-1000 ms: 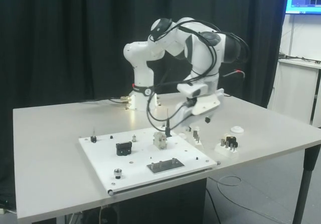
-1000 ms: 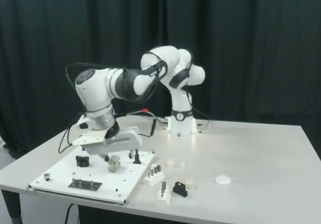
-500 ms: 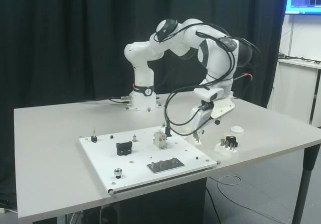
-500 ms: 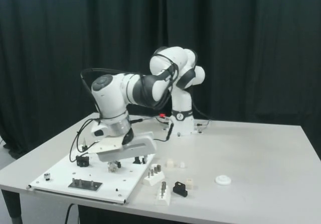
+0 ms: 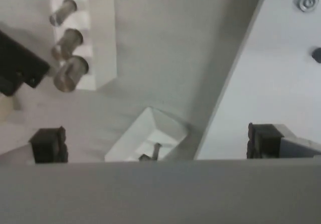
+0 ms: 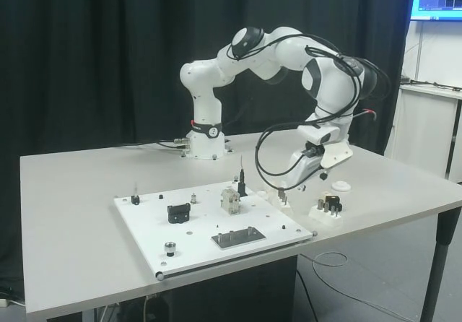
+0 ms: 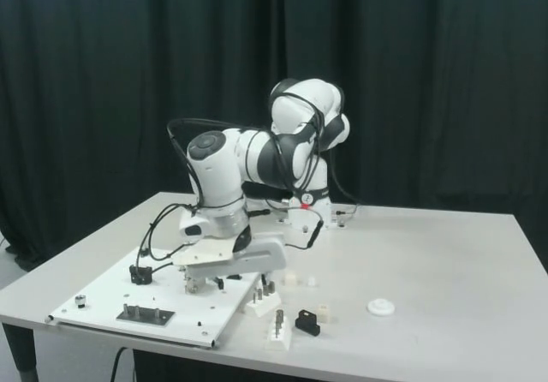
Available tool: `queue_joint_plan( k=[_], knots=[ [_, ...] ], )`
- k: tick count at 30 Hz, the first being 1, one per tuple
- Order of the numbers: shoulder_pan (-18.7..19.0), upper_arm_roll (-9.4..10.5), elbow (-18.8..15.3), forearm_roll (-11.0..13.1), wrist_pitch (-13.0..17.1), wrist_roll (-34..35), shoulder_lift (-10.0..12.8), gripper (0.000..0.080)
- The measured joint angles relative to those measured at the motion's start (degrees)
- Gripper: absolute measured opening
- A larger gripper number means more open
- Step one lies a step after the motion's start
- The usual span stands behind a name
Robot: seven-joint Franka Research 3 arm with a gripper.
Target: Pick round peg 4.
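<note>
Hand (image 6: 292, 186) hovering, fingers (image 5: 48, 144) spread wide and empty, over small white peg block (image 5: 146, 142) holding round peg 4 (image 5: 155, 150), beside white board (image 6: 209, 224) near surface (image 6: 72, 192) front edge.

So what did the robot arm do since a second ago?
The arm swung its gripper sideways, off the white board and over to the small white peg holders beside it. It grabbed nothing. The pegs, board parts and white disc stayed where they were.
</note>
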Motion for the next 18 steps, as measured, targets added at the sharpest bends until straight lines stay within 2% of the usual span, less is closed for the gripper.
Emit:
queue_joint_plan(
  k=[9,18],
  knots=[
    [0.4,1.08,-1.3,0.1,2.6,2.8,-0.3,0.0800],
    [0.5,3.32,-3.8,-0.6,4.7,-2.3,-1.3,0.0800]
  ],
)
